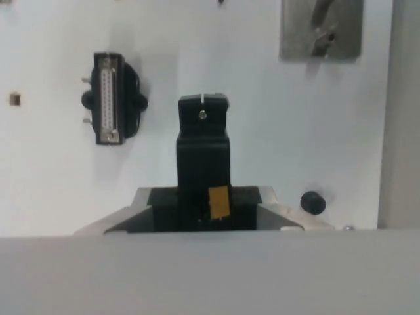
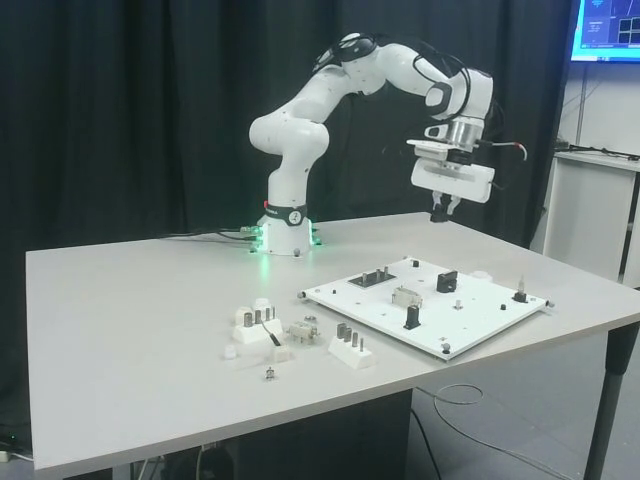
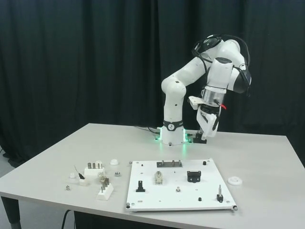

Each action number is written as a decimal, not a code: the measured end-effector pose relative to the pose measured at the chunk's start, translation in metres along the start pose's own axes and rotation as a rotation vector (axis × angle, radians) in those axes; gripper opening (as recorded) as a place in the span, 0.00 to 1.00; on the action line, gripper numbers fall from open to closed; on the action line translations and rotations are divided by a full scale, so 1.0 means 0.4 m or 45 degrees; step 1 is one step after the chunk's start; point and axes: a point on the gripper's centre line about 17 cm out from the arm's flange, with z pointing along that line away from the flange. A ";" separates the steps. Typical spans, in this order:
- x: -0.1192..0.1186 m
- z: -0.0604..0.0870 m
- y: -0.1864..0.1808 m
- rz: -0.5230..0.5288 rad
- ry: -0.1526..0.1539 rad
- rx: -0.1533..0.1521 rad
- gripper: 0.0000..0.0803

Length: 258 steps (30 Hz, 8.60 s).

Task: Insert D-SUB.

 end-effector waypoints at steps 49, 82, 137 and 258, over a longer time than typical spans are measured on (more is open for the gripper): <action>0.085 0.068 -0.126 0.065 -0.105 0.109 0.19; 0.060 0.150 -0.146 0.081 -0.170 0.054 0.19; 0.013 0.251 -0.141 0.113 -0.181 0.025 0.19; 0.007 0.250 -0.154 0.043 -0.180 0.024 0.19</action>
